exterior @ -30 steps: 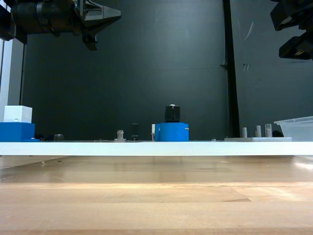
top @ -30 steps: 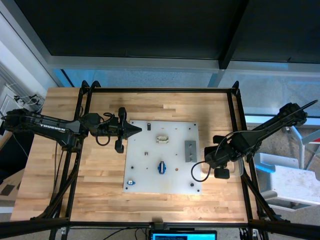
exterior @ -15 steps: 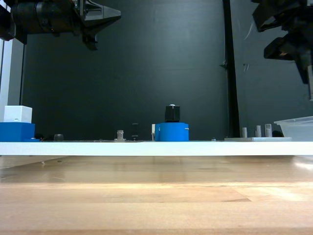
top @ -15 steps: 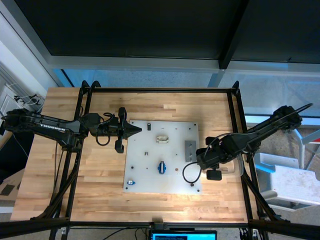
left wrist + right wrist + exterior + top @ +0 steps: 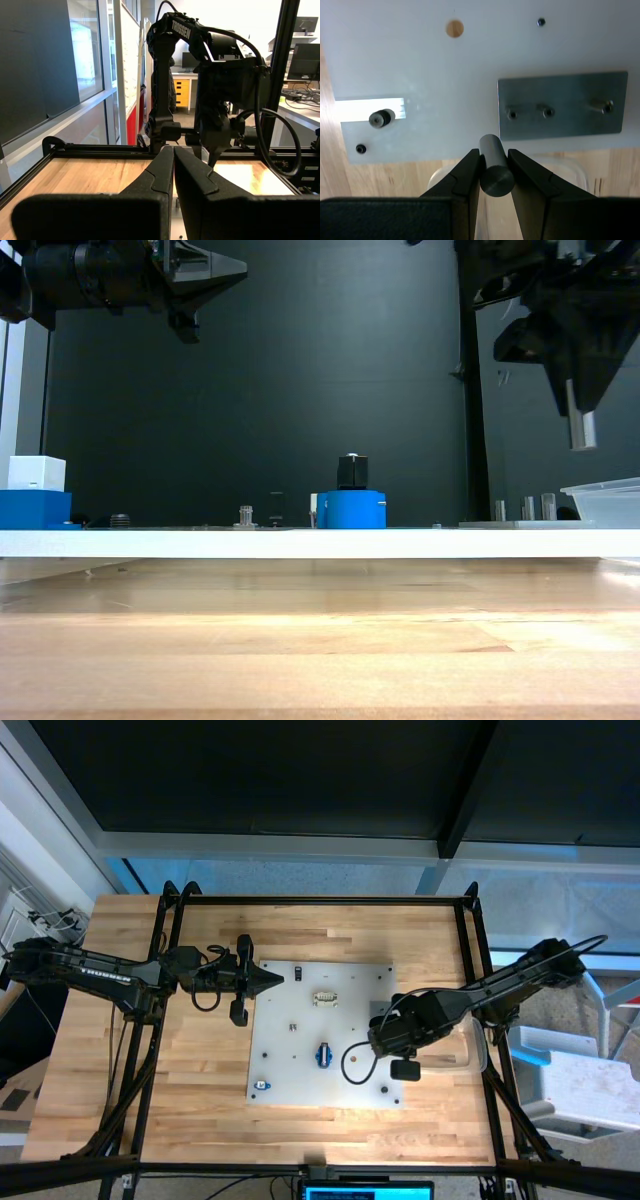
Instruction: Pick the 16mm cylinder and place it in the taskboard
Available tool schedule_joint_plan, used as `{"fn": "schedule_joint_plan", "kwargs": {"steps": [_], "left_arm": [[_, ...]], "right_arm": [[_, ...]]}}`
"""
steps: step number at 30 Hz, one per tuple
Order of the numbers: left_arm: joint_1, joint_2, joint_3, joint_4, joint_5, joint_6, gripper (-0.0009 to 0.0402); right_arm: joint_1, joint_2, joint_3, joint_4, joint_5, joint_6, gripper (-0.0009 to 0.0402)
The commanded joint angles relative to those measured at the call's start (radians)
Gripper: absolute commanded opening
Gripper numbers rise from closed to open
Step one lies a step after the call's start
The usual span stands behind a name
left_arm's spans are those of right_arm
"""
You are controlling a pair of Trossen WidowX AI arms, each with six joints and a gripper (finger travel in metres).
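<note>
- Gripping the 16mm cylinder (image 5: 495,172), the right gripper (image 5: 494,159) hangs above the taskboard (image 5: 290,1065)'s right side; a tilted peg could jam at its hole.
- Left gripper (image 5: 173,156), pinched closed and empty, hovers over the taskboard's left edge, uninvolved.

One left gripper (image 5: 173,150), one right gripper (image 5: 493,154), one 16mm cylinder (image 5: 495,173) between the right jaws, one taskboard (image 5: 300,1060), one grey block (image 5: 570,95).
</note>
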Motion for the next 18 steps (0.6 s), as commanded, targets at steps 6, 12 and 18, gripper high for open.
{"fn": "schedule_joint_plan", "kwargs": {"steps": [6, 12, 18], "left_arm": [[0.000, 0.000, 0.000, 0.000, 0.000, 0.000, 0.0000], [0.000, 0.000, 0.000, 0.000, 0.000, 0.000, 0.0000], [0.000, 0.000, 0.000, 0.000, 0.000, 0.000, 0.0000]], "right_arm": [[-0.027, 0.077, 0.063, 0.025, -0.003, -0.040, 0.0032], [-0.045, 0.132, 0.114, 0.039, -0.002, -0.069, 0.0032], [-0.050, 0.168, 0.127, 0.079, -0.011, -0.072, 0.0032]]}}
